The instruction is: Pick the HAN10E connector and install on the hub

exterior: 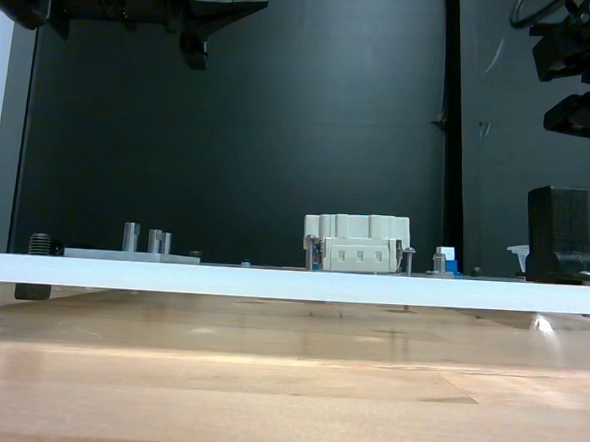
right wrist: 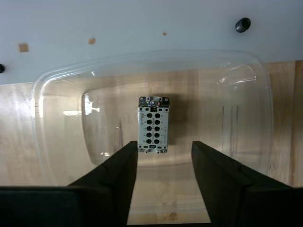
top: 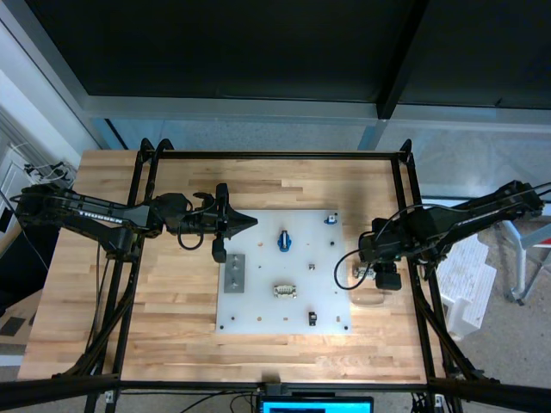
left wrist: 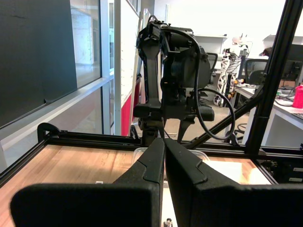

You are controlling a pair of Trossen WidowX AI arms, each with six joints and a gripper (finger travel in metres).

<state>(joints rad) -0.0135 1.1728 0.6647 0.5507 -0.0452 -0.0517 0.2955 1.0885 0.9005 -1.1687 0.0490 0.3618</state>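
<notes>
Right of the white plate (top: 258,311), the HAN10E connector (right wrist: 152,125) is seen lying in a clear tray (right wrist: 246,94), below the spread right gripper (right wrist: 164,151). The left gripper (left wrist: 164,146) is held high over the plate's left edge, pressed together. The hub (top: 285,292) is bolted to the plate. Lettering on the left arm (top: 86,212) is too small to be read.

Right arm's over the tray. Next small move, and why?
Probably lower the right gripper straight down: its jaws are open above the connector lying in the clear tray, not yet around it. Left gripper is shut, above the white plate.
</notes>
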